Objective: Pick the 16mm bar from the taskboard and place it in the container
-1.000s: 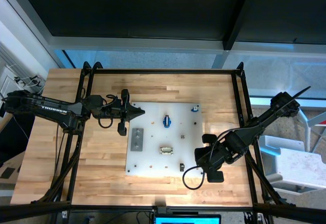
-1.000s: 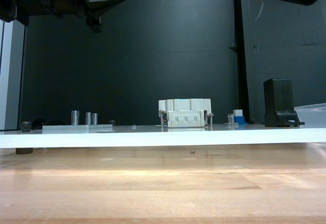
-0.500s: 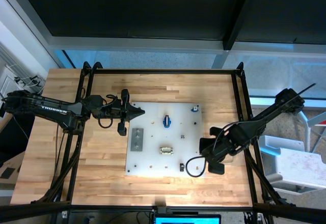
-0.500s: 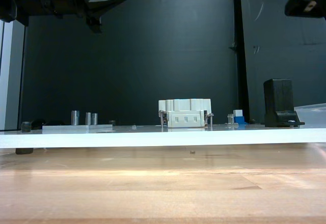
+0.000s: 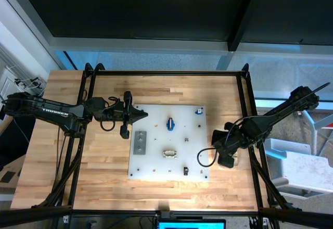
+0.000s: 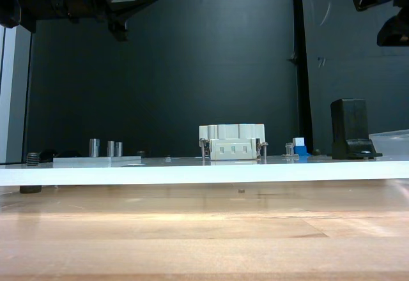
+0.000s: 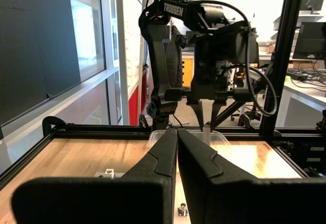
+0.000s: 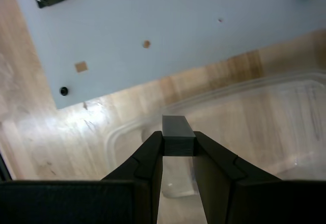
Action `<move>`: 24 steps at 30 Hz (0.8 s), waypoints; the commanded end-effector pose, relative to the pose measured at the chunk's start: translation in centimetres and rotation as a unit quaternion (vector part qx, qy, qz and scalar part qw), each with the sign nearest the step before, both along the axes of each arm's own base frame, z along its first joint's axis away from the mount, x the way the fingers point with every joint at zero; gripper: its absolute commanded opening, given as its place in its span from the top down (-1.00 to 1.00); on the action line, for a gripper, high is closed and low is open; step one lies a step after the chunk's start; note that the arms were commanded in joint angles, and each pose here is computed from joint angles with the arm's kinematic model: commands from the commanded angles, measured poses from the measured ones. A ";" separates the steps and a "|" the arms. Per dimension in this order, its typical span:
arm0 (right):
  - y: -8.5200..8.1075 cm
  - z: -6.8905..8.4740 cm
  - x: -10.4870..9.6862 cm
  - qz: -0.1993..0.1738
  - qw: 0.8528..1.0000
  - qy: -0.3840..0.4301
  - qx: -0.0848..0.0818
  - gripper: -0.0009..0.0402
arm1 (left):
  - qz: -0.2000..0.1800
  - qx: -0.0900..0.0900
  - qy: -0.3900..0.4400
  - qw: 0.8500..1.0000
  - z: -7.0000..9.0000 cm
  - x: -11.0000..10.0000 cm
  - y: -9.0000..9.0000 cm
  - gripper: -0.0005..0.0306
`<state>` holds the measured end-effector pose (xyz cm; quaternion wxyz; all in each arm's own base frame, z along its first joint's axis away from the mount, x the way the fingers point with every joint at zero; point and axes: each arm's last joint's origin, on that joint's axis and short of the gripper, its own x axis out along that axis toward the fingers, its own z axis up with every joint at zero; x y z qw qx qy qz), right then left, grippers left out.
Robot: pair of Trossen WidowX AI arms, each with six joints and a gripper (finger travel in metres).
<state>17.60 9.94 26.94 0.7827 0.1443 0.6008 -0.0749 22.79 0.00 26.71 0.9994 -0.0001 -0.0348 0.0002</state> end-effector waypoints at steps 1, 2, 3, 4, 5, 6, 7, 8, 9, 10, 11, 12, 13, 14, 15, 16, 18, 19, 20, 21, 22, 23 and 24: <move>-0.4 -0.3 -0.7 0.001 1.000 0.000 0.002 0.77 | 0.000 0.000 0.000 1.000 0.0 0.0 0.0 0.97; -0.6 -0.4 -1.0 0.001 1.000 0.000 0.002 0.77 | 0.000 0.000 0.000 1.000 0.0 0.0 0.0 0.96; -0.7 -0.5 -1.2 0.001 1.000 0.000 0.002 0.77 | 0.000 0.000 0.000 1.000 0.0 0.0 0.0 0.96; -0.8 -0.6 -1.4 0.001 1.000 -0.001 0.002 0.77 | 0.000 0.000 0.000 1.000 0.0 0.0 0.0 0.97; -1.0 -0.7 -1.7 0.001 1.000 -0.001 0.003 0.77 | 0.000 0.000 0.000 1.000 0.0 0.0 0.0 0.97; -1.1 -0.8 -1.9 0.001 1.000 -0.001 0.003 0.77 | 0.000 0.000 0.000 1.000 0.0 0.0 0.0 0.96; -1.2 -1.0 -2.1 0.001 1.000 -0.002 0.003 0.77 | 0.000 0.000 0.000 1.000 0.0 0.0 0.0 0.96; -1.4 -1.1 -2.4 0.000 1.000 -0.002 0.003 0.77 | 0.000 0.000 0.000 1.000 0.0 0.0 0.0 0.97; -1.5 -1.3 -2.6 0.000 1.000 -0.002 0.003 0.77 | 0.000 0.000 0.000 1.000 0.0 0.0 0.0 0.97; -1.7 -1.4 -2.8 0.000 1.000 -0.001 0.003 0.77 | 0.000 0.000 0.000 1.000 0.0 0.0 0.0 0.96; -1.8 -1.5 -3.1 0.001 1.000 -0.002 0.004 0.77 | 0.000 0.000 0.000 1.000 0.0 0.0 0.0 0.97; -1.9 -1.7 -3.3 0.001 1.000 -0.001 0.005 0.77 | 0.000 0.000 0.000 1.000 0.0 0.0 0.0 0.97; -2.0 -1.8 -3.5 0.001 1.000 0.000 0.005 0.77 | 0.000 0.000 0.000 1.000 0.0 0.0 0.0 0.96; -2.2 -2.0 -3.7 0.001 1.000 0.000 0.005 0.77 | 0.000 0.000 0.000 1.000 0.0 0.0 0.0 0.96; -2.3 -2.2 -4.0 0.001 1.000 0.001 0.004 0.77 | 0.000 0.000 0.000 1.000 0.0 0.0 0.0 0.96; -2.4 -2.4 -4.2 0.002 1.000 0.002 0.003 0.77 | 0.000 0.000 0.000 1.000 0.0 0.0 0.0 0.97; -2.6 -2.8 -4.6 0.003 1.000 0.004 0.002 0.77 | 0.000 0.000 0.000 1.000 0.0 0.0 0.0 0.96; -2.7 -3.0 -4.7 0.003 1.000 0.005 0.002 0.77 | 0.000 0.000 0.000 1.000 0.0 0.0 0.0 0.96; -2.8 -3.2 -4.9 0.003 1.000 0.006 0.001 0.77 | 0.000 0.000 0.000 1.000 0.0 0.0 0.0 0.97; -2.9 -3.4 -5.1 0.003 1.000 0.007 0.000 0.77 | 0.000 0.000 0.000 1.000 0.0 0.0 0.0 0.96; -3.0 -3.6 -5.2 0.003 1.000 0.009 0.000 0.77 | 0.000 0.000 0.000 1.000 0.0 0.0 0.0 0.96; -3.1 -3.7 -5.3 0.003 1.000 0.010 -0.001 0.77 | 0.000 0.000 0.000 1.000 0.0 0.0 0.0 0.96; -3.1 -3.8 -5.4 0.003 1.000 0.011 -0.002 0.77 | 0.000 0.000 0.000 1.000 0.0 0.0 0.0 0.96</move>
